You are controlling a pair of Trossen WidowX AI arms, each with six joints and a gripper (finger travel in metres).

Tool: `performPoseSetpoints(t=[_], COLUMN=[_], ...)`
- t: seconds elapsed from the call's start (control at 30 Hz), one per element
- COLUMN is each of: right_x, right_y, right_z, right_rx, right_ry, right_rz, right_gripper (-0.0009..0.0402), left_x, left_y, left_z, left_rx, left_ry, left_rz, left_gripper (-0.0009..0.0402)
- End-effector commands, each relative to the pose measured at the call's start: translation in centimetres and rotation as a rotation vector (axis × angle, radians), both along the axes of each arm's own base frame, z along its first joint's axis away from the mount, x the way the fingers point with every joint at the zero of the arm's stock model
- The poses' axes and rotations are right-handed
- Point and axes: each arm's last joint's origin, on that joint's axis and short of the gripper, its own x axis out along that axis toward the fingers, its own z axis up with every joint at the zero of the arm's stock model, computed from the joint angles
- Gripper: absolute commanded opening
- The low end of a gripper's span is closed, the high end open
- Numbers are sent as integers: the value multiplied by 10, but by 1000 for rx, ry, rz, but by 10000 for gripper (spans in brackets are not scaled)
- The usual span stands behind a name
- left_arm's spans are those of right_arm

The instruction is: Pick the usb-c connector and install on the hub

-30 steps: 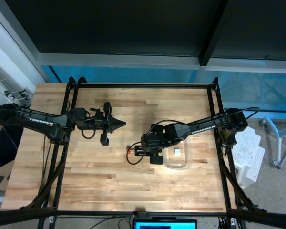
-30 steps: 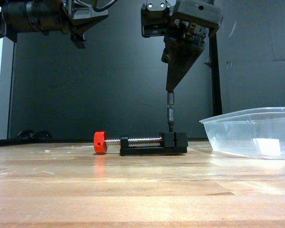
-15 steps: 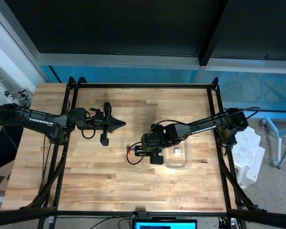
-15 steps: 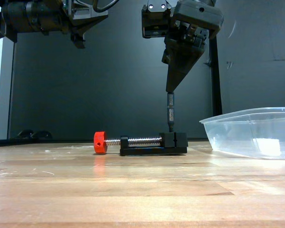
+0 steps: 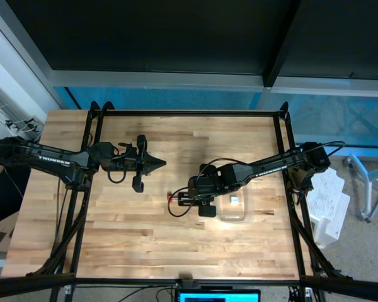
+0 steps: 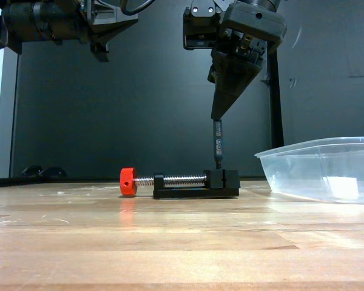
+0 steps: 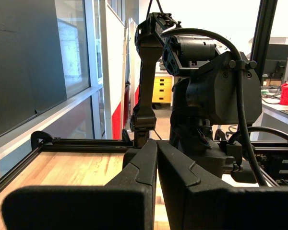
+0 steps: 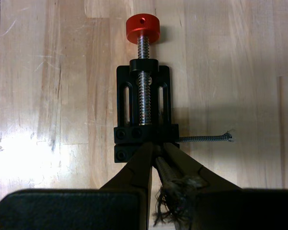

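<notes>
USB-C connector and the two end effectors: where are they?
usb-c connector (image 6: 217, 144): low view, middle of its upright body.
right end effector (image 6: 217, 117): low view, between fingertips gripping the connector's top.
left end effector (image 5: 163, 164): high view, between its shut fingertips, raised, holding nothing.

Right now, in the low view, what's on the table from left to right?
Red knob → black clamp → clear tub. The right gripper holds the usb-c connector upright, tip at the clamp; the left gripper hangs high to its left.
</notes>
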Motion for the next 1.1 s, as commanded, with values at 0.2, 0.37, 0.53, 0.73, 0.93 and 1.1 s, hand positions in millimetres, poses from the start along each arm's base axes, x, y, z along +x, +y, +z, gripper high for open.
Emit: performPoseSetpoints(t=[0.2, 0.37, 0.53, 0.73, 0.93, 1.1], right_x=[-1, -2, -3, -5, -11, -24], right_y=[0, -1, -1, -1, -3, -4], right_z=[0, 2, 5, 9, 20, 30], right_rx=[0, 1, 2, 2, 8, 20], right_ry=[6, 0, -7, -19, -34, -51], right_rz=[3, 2, 4, 10, 4, 12], right_gripper=[1, 11, 40, 86, 135, 168], left_x=[0, 0, 0, 0, 0, 0], left_y=[0, 0, 0, 0, 0, 0], left_z=[0, 0, 0, 0, 0, 0], left_rx=[0, 0, 0, 0, 0, 0], left_ry=[-1, -1, -1, -1, 0, -1], left_rz=[0, 0, 0, 0, 0, 0], left_gripper=[0, 0, 0, 0, 0, 0])
